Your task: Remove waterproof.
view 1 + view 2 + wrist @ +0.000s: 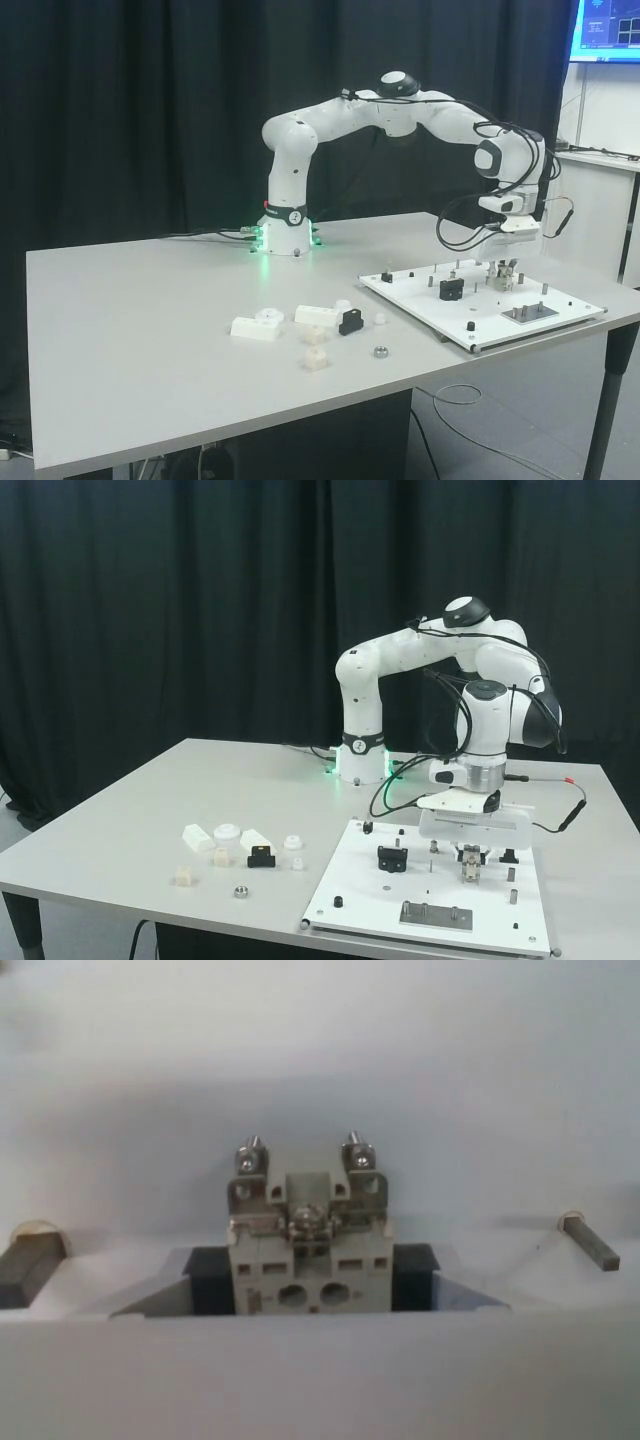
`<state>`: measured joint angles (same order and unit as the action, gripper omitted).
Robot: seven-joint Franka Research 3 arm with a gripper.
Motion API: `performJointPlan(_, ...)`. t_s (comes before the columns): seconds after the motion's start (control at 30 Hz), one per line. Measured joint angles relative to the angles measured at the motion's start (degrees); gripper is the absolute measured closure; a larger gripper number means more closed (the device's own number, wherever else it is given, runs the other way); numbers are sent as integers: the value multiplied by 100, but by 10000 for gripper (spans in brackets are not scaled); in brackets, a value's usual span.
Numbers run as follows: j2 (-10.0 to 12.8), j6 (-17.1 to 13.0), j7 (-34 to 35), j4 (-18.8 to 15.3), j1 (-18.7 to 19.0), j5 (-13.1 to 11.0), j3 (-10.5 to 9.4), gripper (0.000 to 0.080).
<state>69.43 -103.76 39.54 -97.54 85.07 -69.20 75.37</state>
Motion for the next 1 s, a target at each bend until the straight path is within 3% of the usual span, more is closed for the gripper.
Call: performJointPlan(1.0,-2,248,15,179,-160,18,6,490)
